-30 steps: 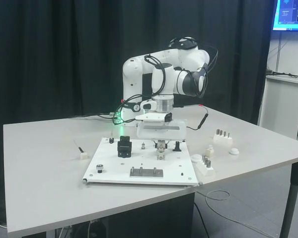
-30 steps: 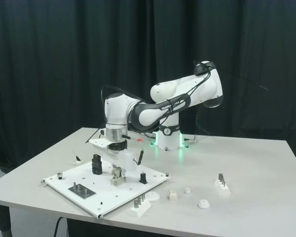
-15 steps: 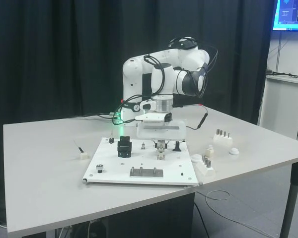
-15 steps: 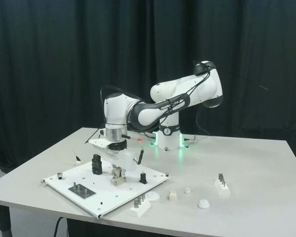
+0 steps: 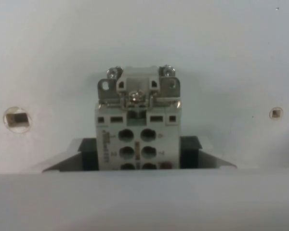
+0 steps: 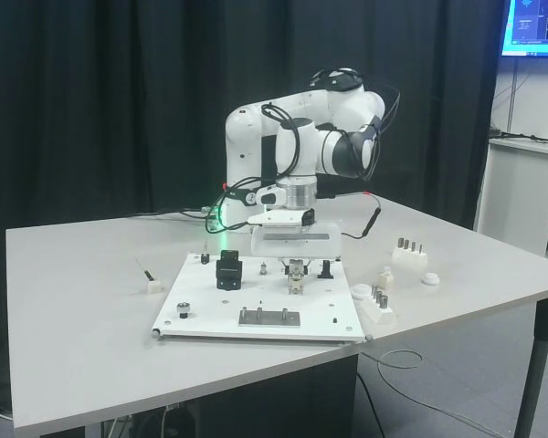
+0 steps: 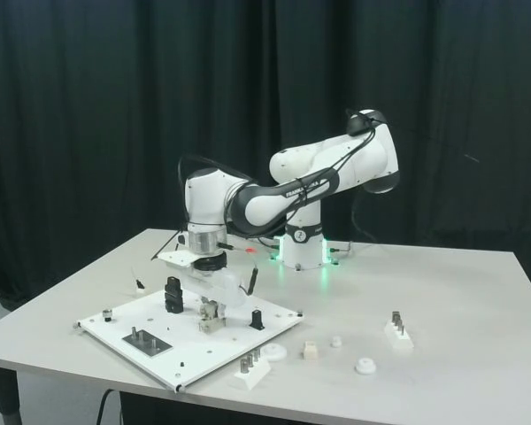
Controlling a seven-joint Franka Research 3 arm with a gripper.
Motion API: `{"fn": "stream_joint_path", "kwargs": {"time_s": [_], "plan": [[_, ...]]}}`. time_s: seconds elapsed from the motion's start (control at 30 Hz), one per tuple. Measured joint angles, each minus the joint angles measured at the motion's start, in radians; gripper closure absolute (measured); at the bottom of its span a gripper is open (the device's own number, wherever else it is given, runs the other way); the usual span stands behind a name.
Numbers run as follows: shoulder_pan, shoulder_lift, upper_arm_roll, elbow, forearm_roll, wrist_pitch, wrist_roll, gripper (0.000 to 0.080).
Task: Insert waterproof.
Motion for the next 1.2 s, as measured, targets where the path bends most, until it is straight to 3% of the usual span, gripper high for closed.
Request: {"fn": "stream_joint_path", "kwargs": {"time_s": [0.63,0.83,0.87,1.03,1.07,1.2], "plan": [[0.000,0.000,-0.002,0.000,0.002,-0.005,0.005,0.0487],[0.003,0.000,-0.018,0.002,-0.004,-0.011,0.017,0.0487],[0.005,0.000,-0.023,0.003,-0.006,-0.015,0.017,0.0149],[0.016,0.000,-0.058,0.008,-0.023,-0.044,0.024,0.0149],[0.019,0.000,-0.065,0.010,-0.024,-0.051,0.030,0.0031],[0.031,0.000,-0.091,0.018,-0.028,-0.074,0.057,0.0031]]}}
